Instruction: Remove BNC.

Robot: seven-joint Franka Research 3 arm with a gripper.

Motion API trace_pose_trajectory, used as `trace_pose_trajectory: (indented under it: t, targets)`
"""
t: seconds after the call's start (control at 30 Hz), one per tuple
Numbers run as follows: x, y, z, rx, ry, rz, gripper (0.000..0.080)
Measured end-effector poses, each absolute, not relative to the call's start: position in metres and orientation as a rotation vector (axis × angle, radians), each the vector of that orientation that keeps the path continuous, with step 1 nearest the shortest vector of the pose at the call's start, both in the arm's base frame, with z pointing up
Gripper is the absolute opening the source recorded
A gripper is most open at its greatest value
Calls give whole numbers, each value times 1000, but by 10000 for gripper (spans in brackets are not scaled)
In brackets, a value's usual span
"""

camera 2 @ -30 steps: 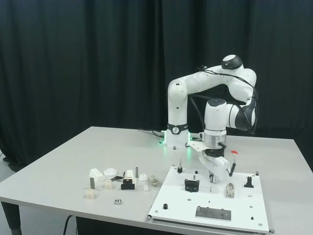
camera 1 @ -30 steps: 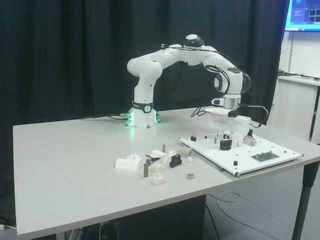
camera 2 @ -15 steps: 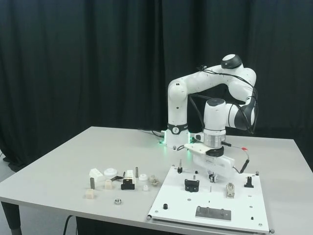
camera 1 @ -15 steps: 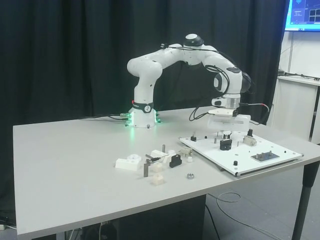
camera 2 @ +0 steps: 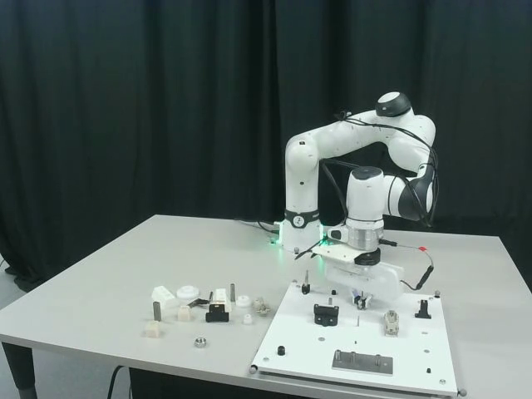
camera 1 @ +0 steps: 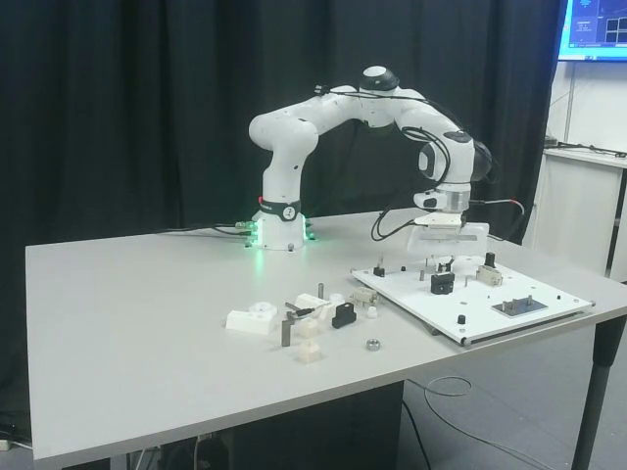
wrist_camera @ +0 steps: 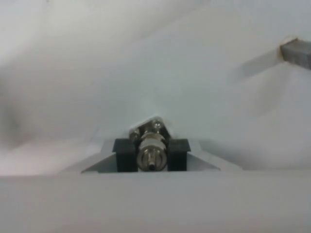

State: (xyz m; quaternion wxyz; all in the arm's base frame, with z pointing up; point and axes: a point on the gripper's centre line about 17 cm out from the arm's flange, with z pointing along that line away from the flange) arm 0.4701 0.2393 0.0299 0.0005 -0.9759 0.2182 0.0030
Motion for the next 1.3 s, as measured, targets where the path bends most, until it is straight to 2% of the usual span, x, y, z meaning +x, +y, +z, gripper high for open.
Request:
trace_pose_trajectory:
  t: [1.3]
  targets:
    - [469, 238, 32, -3146, -19, -4, 125]
